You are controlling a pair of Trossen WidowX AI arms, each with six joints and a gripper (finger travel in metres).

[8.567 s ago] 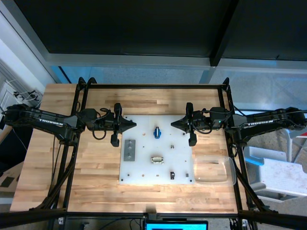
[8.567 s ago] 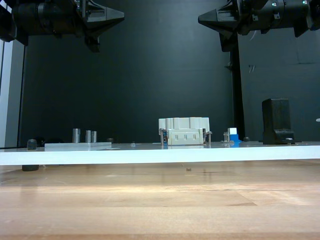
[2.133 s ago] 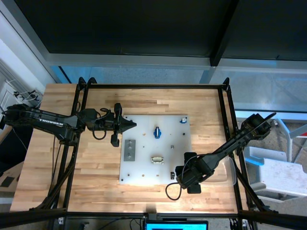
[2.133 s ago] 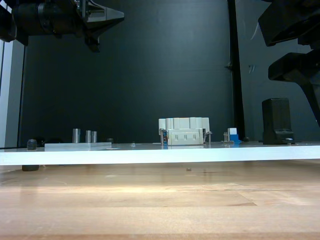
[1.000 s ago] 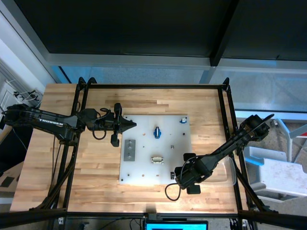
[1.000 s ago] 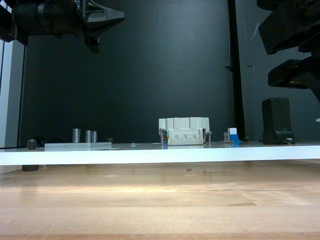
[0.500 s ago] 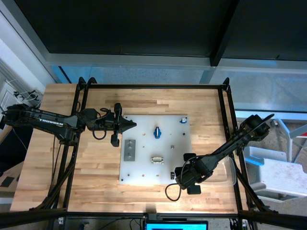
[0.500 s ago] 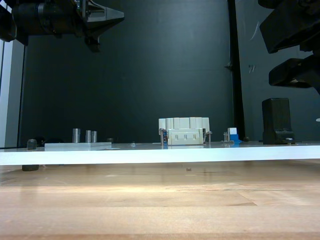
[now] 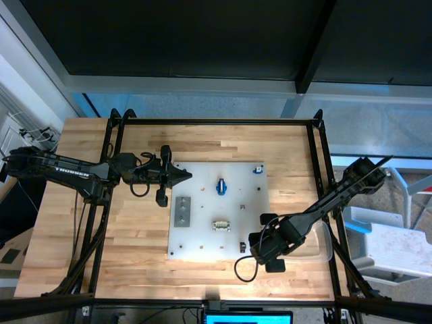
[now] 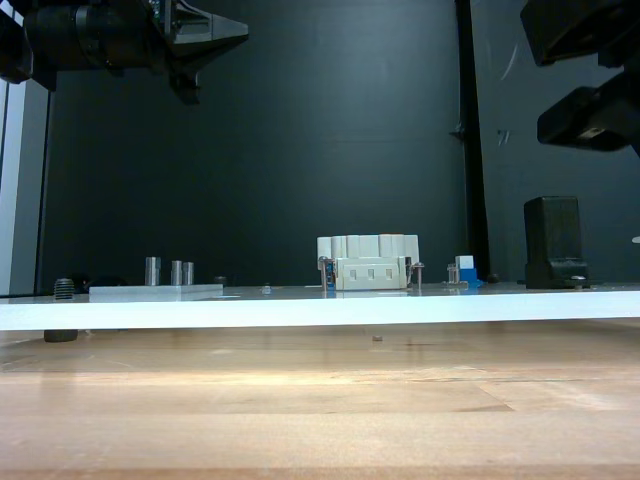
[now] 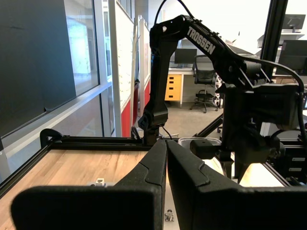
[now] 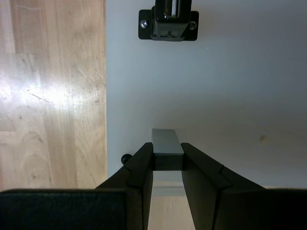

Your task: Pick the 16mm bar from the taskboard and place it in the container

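Table: bare wood at the near edge; the low view looks level along it to the board's white rim.
Board: white, flat on the table, in the middle.
Right gripper: above the board's near right corner, clamped on the bar. The low view shows only its dark bulk, well above the board.
Bar: grey and square-ended, pinched between the two fingers with its end poking out past them. Only the right wrist view shows it. The high view hides it under the arm, and the low view does not show it.
Holder: small black fitting screwed to the board, beyond the bar in the wrist view. It stands as an upright block in the low view.
Container: clear tub on the table just beside the board's near right corner. The right arm crosses over part of it, and nothing shows in the part in view.
Connector: near the board's middle, beyond the holder.
Block: grey, on the board's left side. The low view alone shows pegs standing up from it.
Knob: blue, farther back.
Left gripper: above the board's far left corner, fingers pressed together on nothing. Its own view looks across to the right arm.
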